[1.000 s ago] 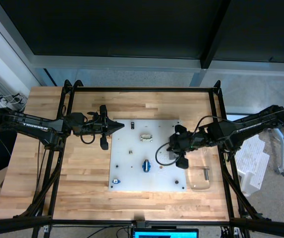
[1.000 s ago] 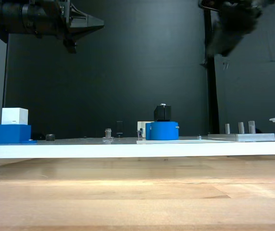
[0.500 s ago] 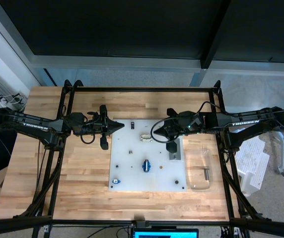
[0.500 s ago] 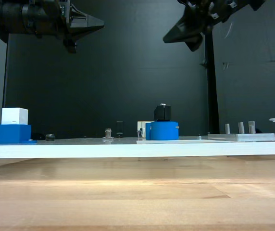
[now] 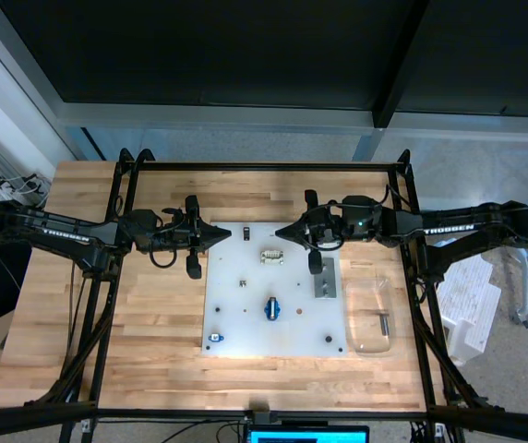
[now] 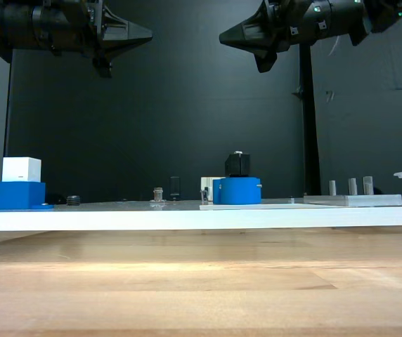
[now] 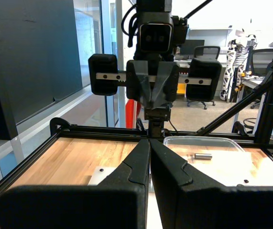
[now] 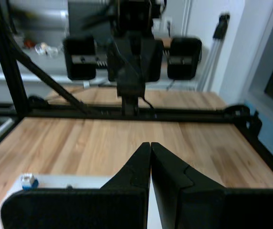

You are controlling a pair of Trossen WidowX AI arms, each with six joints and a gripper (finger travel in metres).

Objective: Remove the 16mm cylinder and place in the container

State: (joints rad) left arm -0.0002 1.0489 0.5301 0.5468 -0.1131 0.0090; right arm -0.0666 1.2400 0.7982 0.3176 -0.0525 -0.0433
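Because both sets of jaws are pressed flat together with nothing between them, neither the left jaws nor the right jaws have a hold on anything. They hang high above the far part of the white board [image 5: 246, 314], tips pointing at each other with a gap between. That gap is my first worry: if the left arm [image 5: 52, 226] or the right arm [image 5: 467, 221] pushed inward at this height, the 2 pointed black tips could knock together. The 16mm cylinder [image 5: 382, 323] lies on its side inside the container [image 5: 367, 300], which sits on the tabletop [image 5: 153, 351] just beside the board's right edge, so the task looks done. What could undo it, I judge, is the right arm dropping or swinging low over that tray. It is clear, thin-looking plastic, shallow, with rounded corners, so it would likely slide or tip at a nudge. A smooth round grey metal rod would then roll readily, perhaps over the low wall. Between the tray and the board's middle sits a grey rectangular block [image 5: 326, 277] with 3 short upright pegs [image 6: 352, 186], hard and dull-looking, which a low sweep could snag. Further out stand a blue connector [image 5: 271, 309] with a black top and a blue base [image 6: 20, 196] carrying a white cube [image 6: 21, 168]. The tabletop is pale striped wood.
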